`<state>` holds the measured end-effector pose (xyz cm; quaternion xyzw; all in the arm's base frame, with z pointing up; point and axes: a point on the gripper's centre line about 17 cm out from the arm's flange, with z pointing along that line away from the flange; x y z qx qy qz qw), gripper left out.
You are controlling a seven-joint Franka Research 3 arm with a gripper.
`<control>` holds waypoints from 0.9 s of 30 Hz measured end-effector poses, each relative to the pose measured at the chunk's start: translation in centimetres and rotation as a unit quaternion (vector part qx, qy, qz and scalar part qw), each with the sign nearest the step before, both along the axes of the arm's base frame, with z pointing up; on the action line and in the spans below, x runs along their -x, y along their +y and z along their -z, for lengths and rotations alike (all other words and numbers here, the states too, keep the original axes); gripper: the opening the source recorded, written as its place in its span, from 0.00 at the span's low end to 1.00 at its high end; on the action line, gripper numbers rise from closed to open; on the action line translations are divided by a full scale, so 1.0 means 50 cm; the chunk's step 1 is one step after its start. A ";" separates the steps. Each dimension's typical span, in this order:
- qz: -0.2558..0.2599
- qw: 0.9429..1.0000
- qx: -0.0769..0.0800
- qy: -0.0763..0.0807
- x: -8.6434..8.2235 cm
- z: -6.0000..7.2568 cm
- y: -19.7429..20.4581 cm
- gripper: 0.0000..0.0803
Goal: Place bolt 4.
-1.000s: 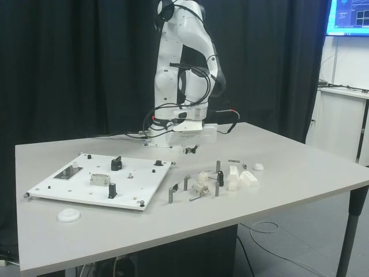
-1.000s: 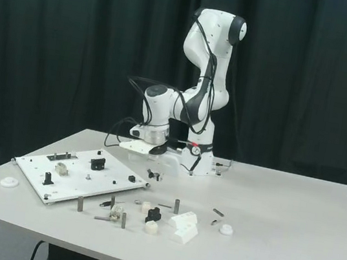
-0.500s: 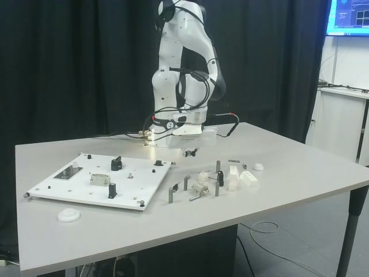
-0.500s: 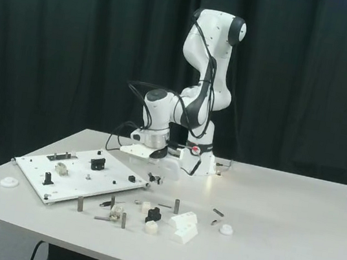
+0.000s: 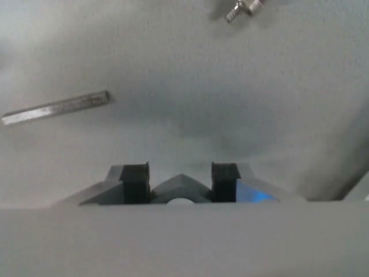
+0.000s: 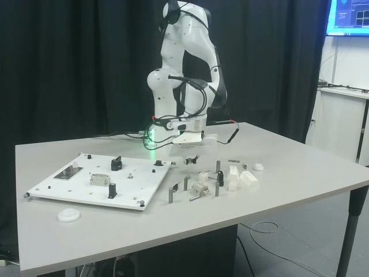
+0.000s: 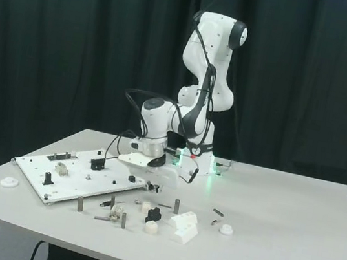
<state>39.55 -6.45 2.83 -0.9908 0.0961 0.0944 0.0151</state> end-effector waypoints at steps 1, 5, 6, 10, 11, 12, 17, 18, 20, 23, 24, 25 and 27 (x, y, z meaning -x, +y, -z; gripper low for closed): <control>0.001 1.000 0.000 0.000 -0.001 0.002 0.000 0.28; 0.004 1.000 -0.004 -0.001 -0.004 0.007 0.002 0.28; 0.004 1.000 -0.005 -0.001 -0.005 0.008 0.002 0.28; 0.009 1.000 -0.008 -0.002 -0.007 0.009 0.002 0.28; 0.011 1.000 -0.008 -0.003 -0.007 0.009 0.002 0.28; 0.013 1.000 -0.009 -0.003 -0.007 0.009 0.001 0.28; 0.019 1.000 -0.010 -0.004 -0.009 0.008 0.000 0.28; 0.020 1.000 -0.010 -0.004 -0.009 0.008 0.000 0.28; 0.020 1.000 -0.010 -0.006 -0.011 0.008 -0.001 0.28; 0.019 1.000 -0.009 -0.008 -0.013 0.007 -0.001 0.28; 0.019 1.000 -0.009 -0.008 -0.014 0.007 0.000 0.28; 0.019 1.000 -0.009 -0.008 -0.014 0.007 0.000 0.28; 0.018 1.000 -0.009 -0.008 -0.014 0.007 0.000 0.28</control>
